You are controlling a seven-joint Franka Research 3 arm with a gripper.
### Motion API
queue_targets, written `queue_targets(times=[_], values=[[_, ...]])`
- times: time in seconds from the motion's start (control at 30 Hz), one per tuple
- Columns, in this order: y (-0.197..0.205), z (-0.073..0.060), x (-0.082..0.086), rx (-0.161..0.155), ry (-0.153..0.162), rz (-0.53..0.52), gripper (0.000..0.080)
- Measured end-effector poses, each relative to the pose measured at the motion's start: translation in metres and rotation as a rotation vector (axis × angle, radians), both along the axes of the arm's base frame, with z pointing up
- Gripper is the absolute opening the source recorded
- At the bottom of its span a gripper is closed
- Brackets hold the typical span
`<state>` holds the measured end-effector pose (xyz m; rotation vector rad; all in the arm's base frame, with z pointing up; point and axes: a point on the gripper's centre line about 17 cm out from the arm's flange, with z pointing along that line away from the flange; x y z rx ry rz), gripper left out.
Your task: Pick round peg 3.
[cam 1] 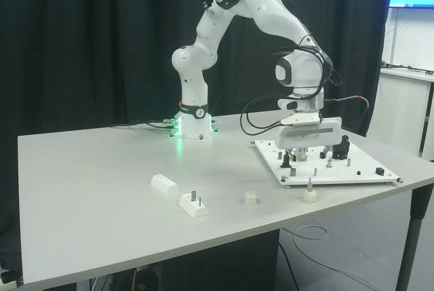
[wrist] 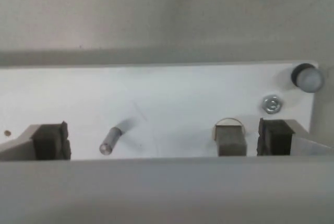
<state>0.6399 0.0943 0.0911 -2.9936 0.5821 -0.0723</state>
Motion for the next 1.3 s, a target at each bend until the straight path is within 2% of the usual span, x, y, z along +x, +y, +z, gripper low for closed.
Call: queue_targets(times=[0.2, 0.83, 1.3], values=[[-0.006, 0.004, 0.000, 0.019, 0.007, 0.005, 0.0800], [-0.022, 0.013, 0.001, 0.037, 0.034, -0.015, 0.0800], [-0.032, 0.028, 0.007, 0.049, 0.047, -0.028, 0.0800]])
